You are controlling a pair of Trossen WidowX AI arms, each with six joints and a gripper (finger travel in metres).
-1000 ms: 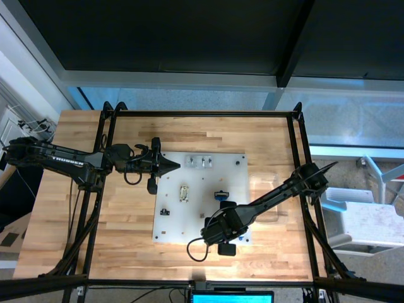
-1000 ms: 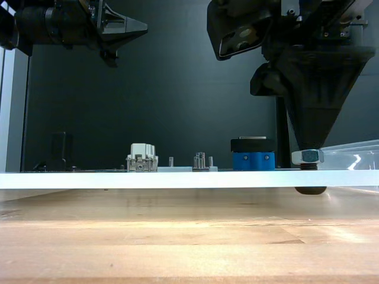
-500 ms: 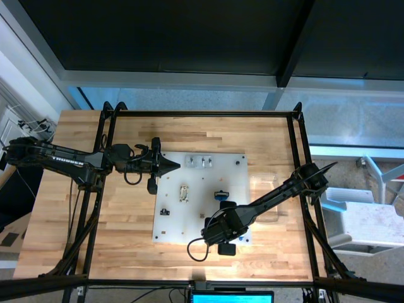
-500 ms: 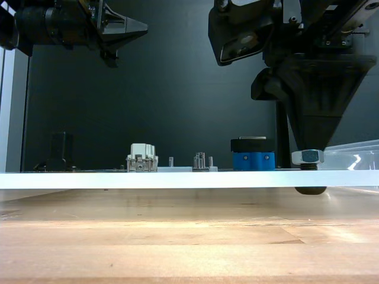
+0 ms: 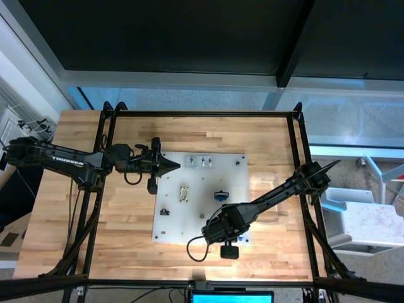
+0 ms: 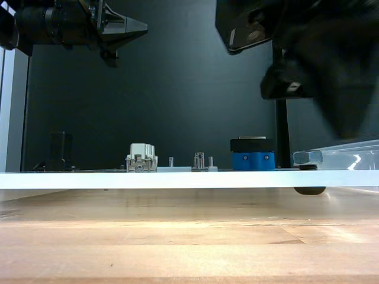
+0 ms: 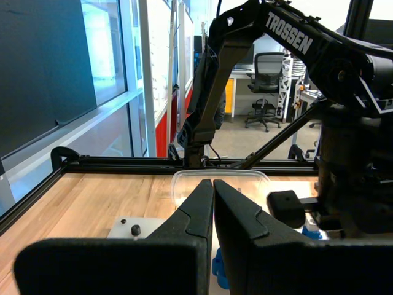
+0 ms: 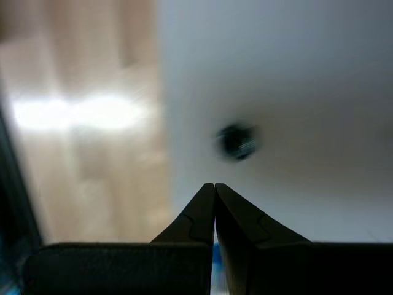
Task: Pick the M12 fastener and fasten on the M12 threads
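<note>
The silver M12 nut (image 6: 307, 157) sits on top of its short dark stud at the near right edge of the white board (image 6: 118, 178), with nothing holding it. In the right wrist view the nut (image 8: 238, 141) shows as a dark blurred ring on the board beyond the fingertips. My right gripper (image 8: 214, 185) is shut with nothing between its fingers. It hangs above and to the right of the nut, blurred by motion (image 6: 346, 118). In the high view it hovers over the board's near right corner (image 5: 228, 237). My left gripper (image 7: 213, 184) is shut and empty, parked high at the board's far left (image 5: 173, 165).
A blue connector (image 6: 253, 160) stands mid-board just left of the nut. A clear tray (image 5: 268, 199) lies right of the board, behind the stud in the low view. A pale connector block (image 6: 141, 160) and small silver posts (image 6: 200, 161) stand further left.
My right gripper has come off the nut, rising and shifting right toward the near edge. The nut stays on its stud. The left arm has not moved.
</note>
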